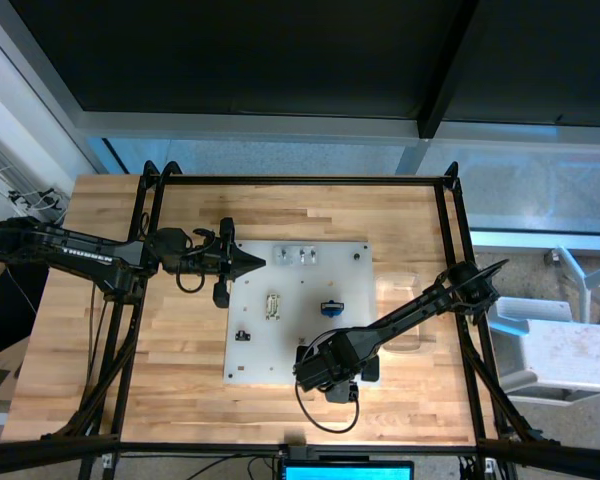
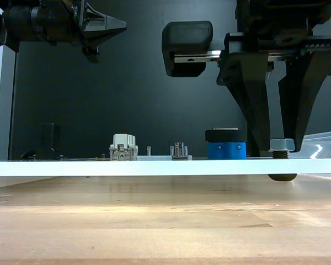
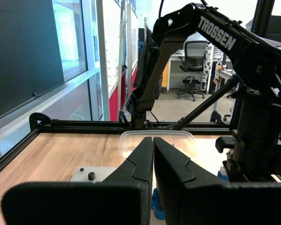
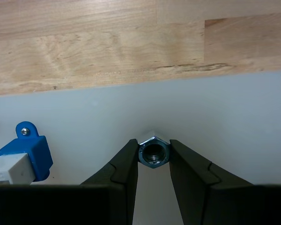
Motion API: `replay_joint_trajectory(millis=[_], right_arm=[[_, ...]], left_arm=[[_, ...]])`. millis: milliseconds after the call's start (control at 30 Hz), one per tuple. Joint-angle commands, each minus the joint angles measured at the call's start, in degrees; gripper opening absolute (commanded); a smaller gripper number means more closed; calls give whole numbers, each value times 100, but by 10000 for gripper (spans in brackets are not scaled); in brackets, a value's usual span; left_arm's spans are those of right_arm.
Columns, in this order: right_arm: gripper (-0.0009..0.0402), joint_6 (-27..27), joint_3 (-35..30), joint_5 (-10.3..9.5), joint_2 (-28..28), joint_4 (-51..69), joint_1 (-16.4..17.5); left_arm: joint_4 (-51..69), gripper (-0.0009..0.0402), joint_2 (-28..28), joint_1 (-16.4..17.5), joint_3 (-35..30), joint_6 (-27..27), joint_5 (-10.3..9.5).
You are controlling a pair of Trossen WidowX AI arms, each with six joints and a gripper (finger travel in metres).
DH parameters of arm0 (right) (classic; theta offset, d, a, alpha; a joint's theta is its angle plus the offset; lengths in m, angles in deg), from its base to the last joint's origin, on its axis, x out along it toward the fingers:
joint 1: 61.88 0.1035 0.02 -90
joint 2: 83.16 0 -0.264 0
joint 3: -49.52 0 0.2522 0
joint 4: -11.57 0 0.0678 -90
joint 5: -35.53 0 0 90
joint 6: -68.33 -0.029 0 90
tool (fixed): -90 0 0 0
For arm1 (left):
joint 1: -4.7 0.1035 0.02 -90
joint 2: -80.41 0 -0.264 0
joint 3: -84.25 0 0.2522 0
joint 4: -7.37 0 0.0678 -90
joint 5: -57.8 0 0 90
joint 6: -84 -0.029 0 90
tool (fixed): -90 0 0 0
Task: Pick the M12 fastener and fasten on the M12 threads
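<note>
The nut (image 4: pixel 153 153) is pinched in the right gripper (image 2: pixel 282 142), with one black finger pressed against each of two opposite flats and its threaded hole facing the wrist camera. In the low view it sits on top of the stud (image 2: pixel 281 155), whose dark ribs show just beneath it, so the nut is on its stud but not run down. Both stand near the near right edge of the board (image 1: pixel 280 350). In the high view the gripper covers them. The right gripper points straight down at the board. Its fingers are parted only by the width of the nut, and they grip nothing else. Its arm reaches in from the right edge of the table (image 1: pixel 180 400) and crosses above the clear tray (image 1: pixel 405 290), which lies on the wood just right of the board. A blue connector (image 2: pixel 226 149) stands on the board near the gripper, on its far side, and a grey socket (image 2: pixel 123 150) stands further left.

The left gripper (image 1: pixel 252 262) hangs high over the far left part of the board, pointing right, well apart from the nut. Its fingers (image 3: pixel 140 159) are drawn together with only a thin slit between them, and they hold nothing
</note>
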Motion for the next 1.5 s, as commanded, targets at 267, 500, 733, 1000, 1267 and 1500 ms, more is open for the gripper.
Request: replay_joint_trajectory(millis=[267,500,733,1000,1267,1500], right_arm=[[12,-7,17,4,2,33,2],[12,-37,17,4,2,35,2],[12,-710,17,-2,2,22,0],[12,-2153,42,-2,2,2,-15],[12,-3353,125,4,2,-42,-26],[12,-4664,125,4,2,-48,-26]], left_arm=[[-2,0,0,0,0,0,0],[-2,0,0,2,0,0,2],[-2,0,0,2,0,0,2],[-2,0,0,0,0,0,0],[-2,0,0,2,0,0,0],[-2,0,0,2,0,0,0]])
